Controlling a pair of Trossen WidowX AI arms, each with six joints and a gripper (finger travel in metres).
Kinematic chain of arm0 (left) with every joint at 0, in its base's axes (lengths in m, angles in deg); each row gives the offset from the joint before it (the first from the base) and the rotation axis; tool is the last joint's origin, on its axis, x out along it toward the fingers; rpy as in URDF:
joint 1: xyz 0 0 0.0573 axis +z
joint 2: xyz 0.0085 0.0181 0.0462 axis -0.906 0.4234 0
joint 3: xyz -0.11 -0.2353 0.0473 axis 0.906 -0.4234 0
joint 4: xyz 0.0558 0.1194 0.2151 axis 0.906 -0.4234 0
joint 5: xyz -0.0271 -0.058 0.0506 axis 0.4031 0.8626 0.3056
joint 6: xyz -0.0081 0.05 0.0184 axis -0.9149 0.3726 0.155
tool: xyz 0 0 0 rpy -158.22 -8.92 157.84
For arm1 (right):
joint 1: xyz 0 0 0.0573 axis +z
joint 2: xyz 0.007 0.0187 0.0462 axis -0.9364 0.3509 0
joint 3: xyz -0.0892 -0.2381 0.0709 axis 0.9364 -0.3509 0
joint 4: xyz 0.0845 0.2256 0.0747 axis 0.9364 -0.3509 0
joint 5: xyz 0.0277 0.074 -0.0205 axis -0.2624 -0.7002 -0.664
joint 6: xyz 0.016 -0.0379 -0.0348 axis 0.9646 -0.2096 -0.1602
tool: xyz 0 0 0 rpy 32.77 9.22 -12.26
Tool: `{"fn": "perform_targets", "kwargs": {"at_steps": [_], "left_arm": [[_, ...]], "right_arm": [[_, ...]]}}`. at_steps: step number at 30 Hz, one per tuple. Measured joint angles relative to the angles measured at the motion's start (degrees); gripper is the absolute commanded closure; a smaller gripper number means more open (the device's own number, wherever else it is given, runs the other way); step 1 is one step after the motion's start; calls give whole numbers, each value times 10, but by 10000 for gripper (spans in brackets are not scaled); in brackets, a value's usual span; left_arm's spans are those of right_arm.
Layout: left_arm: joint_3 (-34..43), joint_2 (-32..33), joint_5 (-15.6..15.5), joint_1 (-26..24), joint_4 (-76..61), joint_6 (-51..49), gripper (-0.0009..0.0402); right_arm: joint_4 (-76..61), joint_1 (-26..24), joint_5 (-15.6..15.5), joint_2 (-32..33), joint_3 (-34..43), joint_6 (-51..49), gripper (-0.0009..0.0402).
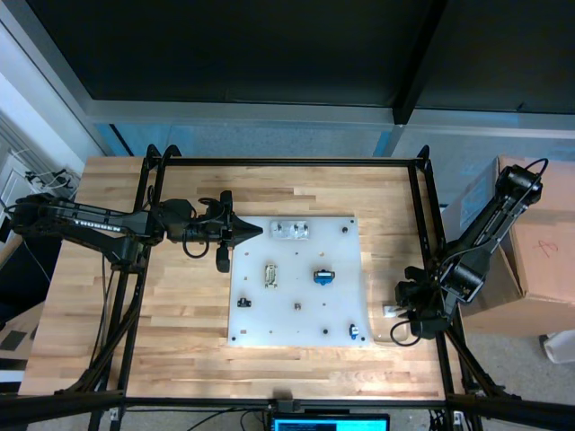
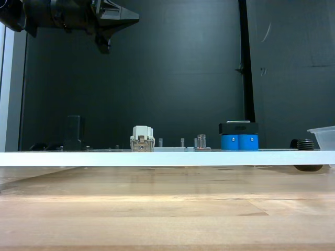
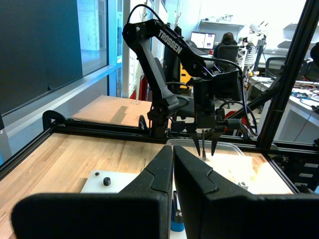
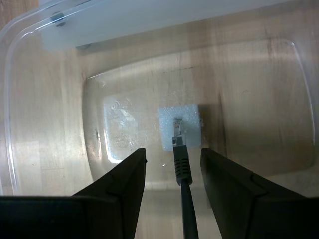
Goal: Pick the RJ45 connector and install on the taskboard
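The dark-cabled RJ45 connector point(image 4: 178, 142) stands free on a small white foam pad point(image 4: 192, 117) inside the clear plastic tray point(image 4: 30, 99), which I judge presents it for a top grasp. My right hand point(image 4: 173, 151) points down over it, fingers wide, straddling the cable without contact. My left hand point(image 1: 258, 231), fingers closed, hovers level above the upper-left edge of the white taskboard point(image 1: 296, 305).

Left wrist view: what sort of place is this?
Probably a robotics lab: Trossen arm, desk monitors, framed workbench. Left gripper shut above taskboard's edge; right gripper open around tray's RJ45 connector.
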Motion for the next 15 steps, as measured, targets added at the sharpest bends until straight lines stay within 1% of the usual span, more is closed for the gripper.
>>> {"fn": "perform_targets", "kwargs": {"at_steps": [8,11,14,15], "left_arm": [[0,0,0,0,0,0,393],[0,0,0,0,0,0,393],[0,0,0,0,0,0,393],[0,0,0,0,0,0,392]], "right_arm": [[-1,0,-3,0,-7,0,315],[-1,0,-3,0,-7,0,352],[-1,0,-4,0,-7,0,398],[-1,0,-4,0,-7,0,393]]}}
